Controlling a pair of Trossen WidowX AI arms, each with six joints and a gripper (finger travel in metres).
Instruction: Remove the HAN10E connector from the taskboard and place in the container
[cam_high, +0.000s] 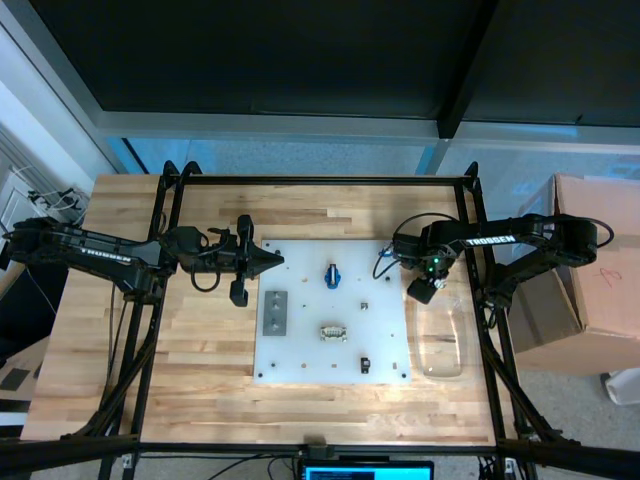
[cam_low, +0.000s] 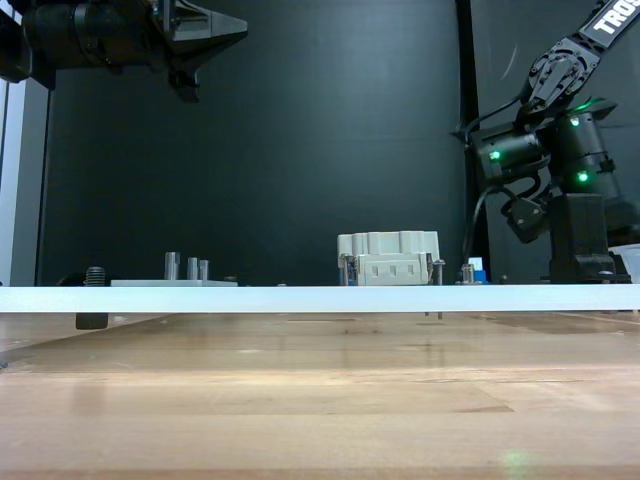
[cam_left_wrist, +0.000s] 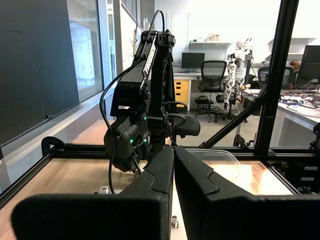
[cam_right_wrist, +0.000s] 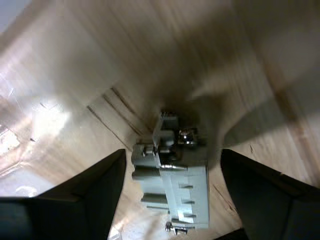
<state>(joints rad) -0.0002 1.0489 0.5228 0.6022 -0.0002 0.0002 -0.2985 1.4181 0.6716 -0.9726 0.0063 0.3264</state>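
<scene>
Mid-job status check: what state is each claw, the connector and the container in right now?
Left claw: shut, raised over the board's left edge.
Right claw: open, over the container's far end.
HAN10E connector: free between the right claw's fingers, ungripped; whether inside the container, cannot tell.
Connector base: seated upright on the board.
Container: upright, right of the board.
</scene>
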